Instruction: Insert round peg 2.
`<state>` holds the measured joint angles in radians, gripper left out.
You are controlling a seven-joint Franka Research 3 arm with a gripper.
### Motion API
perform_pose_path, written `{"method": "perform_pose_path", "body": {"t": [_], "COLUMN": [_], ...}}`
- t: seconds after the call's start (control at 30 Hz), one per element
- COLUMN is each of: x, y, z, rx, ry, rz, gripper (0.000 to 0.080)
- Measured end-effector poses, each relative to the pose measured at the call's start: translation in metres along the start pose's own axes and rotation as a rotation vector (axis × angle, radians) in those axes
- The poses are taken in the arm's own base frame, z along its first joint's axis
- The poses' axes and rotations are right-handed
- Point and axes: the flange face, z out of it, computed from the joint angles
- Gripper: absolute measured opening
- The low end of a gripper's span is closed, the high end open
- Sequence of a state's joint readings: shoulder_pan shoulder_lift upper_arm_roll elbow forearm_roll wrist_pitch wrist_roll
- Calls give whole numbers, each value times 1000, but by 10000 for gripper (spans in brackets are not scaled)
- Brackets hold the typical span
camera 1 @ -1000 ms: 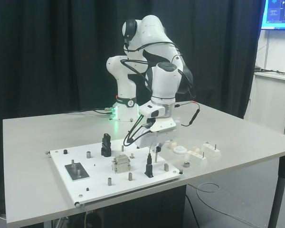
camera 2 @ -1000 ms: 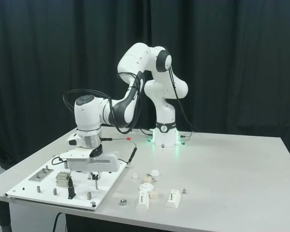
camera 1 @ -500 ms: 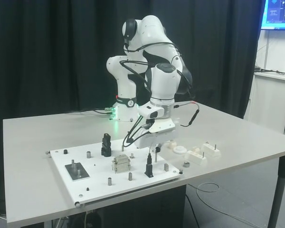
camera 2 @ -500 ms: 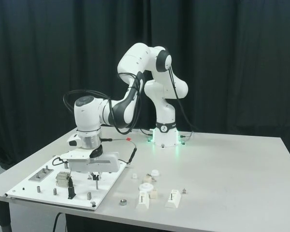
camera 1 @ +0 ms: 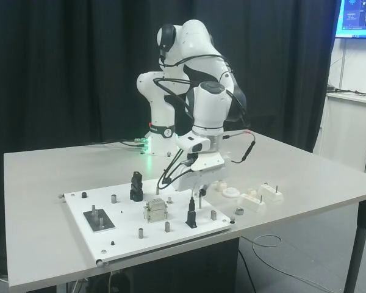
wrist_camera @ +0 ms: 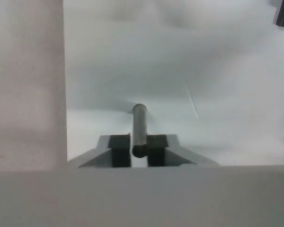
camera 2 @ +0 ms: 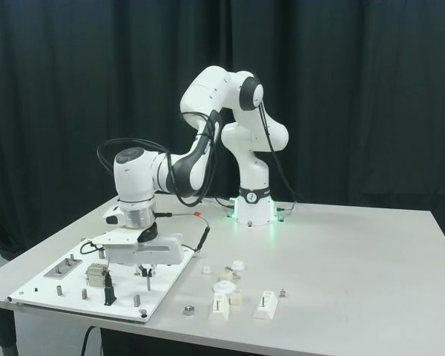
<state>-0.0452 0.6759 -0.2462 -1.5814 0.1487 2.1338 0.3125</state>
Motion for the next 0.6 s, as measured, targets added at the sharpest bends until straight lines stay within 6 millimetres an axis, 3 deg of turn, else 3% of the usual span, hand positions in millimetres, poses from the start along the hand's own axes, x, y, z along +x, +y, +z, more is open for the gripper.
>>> {"method": "perform_pose_path", "body": {"t": [0.1,0.13,0.43,0.47,0.6], "x": [0,-1,-1,-1,-2], "y": [-2,-3,-5,-6,-7], "z": [-3,-4,-15,-16,-21], "rx": [2,3,6,5,3], "ry": [5,7,24,26,33], "rz": [-20,-27,-43,-44,-51], "gripper": [53,234,234,728,728]}}
